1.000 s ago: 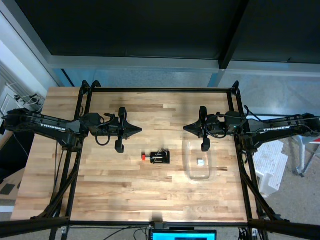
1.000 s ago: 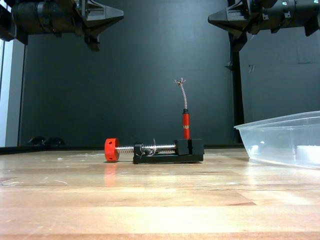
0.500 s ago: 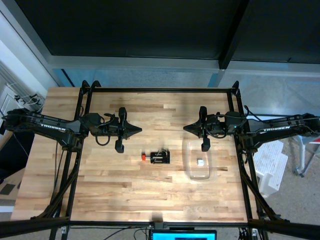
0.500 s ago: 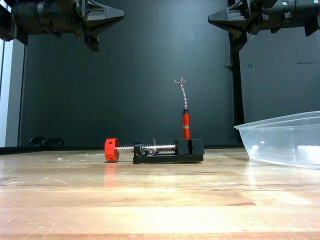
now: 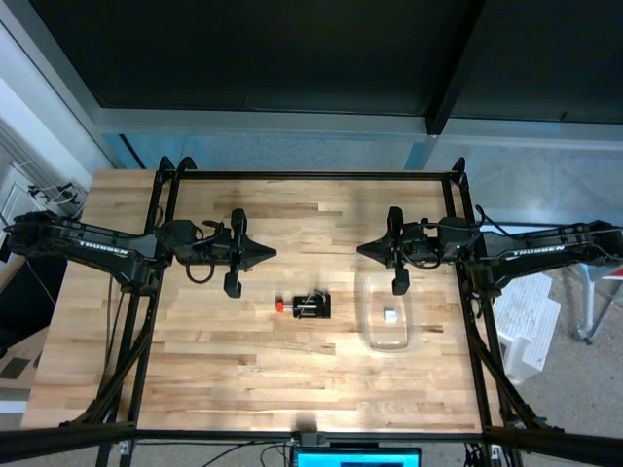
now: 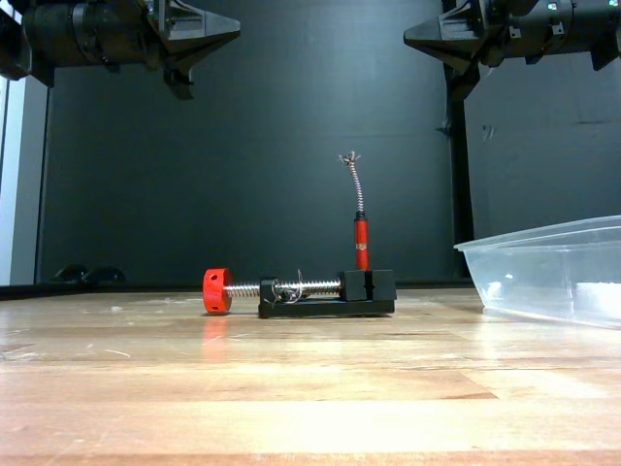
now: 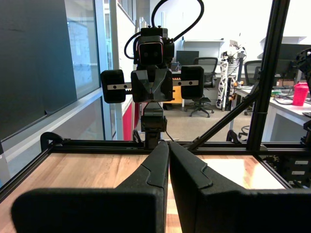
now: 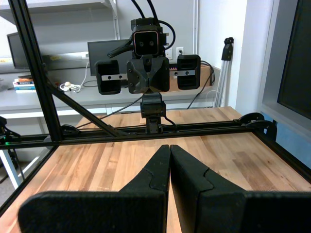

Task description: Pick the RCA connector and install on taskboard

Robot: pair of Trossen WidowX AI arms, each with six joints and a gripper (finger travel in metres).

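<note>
wooden boards of the tabletop (image 5: 243, 370) carry the whole setup, and by our reading the task has not begun. the taskboard (image 5: 304, 305) sits near the middle of the tabletop, its red-orange knob (image 6: 216, 290) toward the left edge. a thin red post (image 6: 360, 243) with a springy silvery lead stands upright from its black block; we cannot tell what it is. the clear plastic tray (image 5: 368, 331) lies toward the right edge, apart from the taskboard, and the only thing we see in it is a small white square piece (image 5: 389, 315). the rca connector we cannot pick out in any view, so we will not say where it lies. the whole job is left, as we judge it: find the plug, grasp it, carry it to the taskboard and seat it.

the left gripper (image 5: 271, 253) hovers high above the tabletop, left of the taskboard and nearer the far edge; the right gripper (image 5: 362, 250) faces it from near the tray's far end. neither touches anything. in each wrist view we see the two fingers (image 7: 155, 165) pressed together along their length, no gap and nothing between them, so both claws are fully closed and empty. either one would have to spread before a pick.
</note>
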